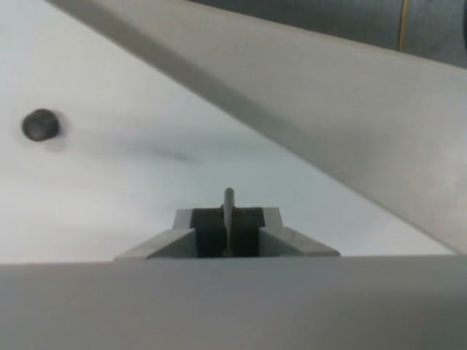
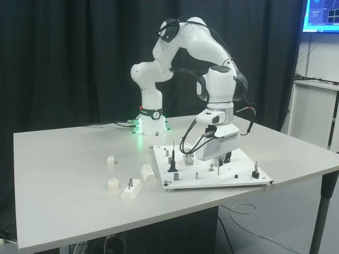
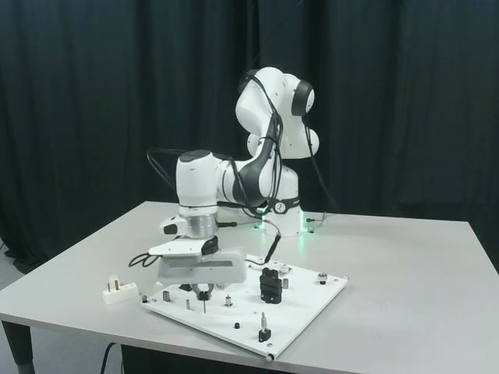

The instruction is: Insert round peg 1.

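The pincer pinched the peg just above the white board on the bench. The grasp looked done; seating it in a hole remained.

Black curtains, grey table, white cabinet, grey floor

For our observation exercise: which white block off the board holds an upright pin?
The white block nearest the table's front edge; the other three show no pin.
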Robot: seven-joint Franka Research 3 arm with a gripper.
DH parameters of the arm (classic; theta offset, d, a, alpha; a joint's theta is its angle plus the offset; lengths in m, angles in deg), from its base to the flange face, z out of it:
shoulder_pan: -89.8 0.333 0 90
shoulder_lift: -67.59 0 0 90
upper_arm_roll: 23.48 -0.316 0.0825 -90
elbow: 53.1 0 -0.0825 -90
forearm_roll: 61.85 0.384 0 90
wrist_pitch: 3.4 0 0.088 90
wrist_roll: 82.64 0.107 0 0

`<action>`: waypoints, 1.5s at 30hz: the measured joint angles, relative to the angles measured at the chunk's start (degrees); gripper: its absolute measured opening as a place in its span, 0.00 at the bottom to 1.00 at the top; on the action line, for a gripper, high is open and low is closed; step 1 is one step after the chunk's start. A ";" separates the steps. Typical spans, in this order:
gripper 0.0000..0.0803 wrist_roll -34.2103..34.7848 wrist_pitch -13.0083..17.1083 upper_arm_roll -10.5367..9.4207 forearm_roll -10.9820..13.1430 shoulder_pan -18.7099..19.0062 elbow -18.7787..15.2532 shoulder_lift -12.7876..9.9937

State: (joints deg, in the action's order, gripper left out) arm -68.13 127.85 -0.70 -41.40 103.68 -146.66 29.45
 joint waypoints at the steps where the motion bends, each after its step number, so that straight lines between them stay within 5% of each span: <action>1: 0.02 0.37 -0.05 0.00 -0.16 0.15 0.00 -0.08; 13: 0.02 4.47 -0.79 -0.03 -2.92 0.94 -0.03 -0.60; 45: 0.02 7.04 -2.09 -0.55 -3.61 0.86 -0.46 -0.77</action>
State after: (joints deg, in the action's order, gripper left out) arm -61.09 125.75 -1.26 -45.01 104.54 -147.12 28.68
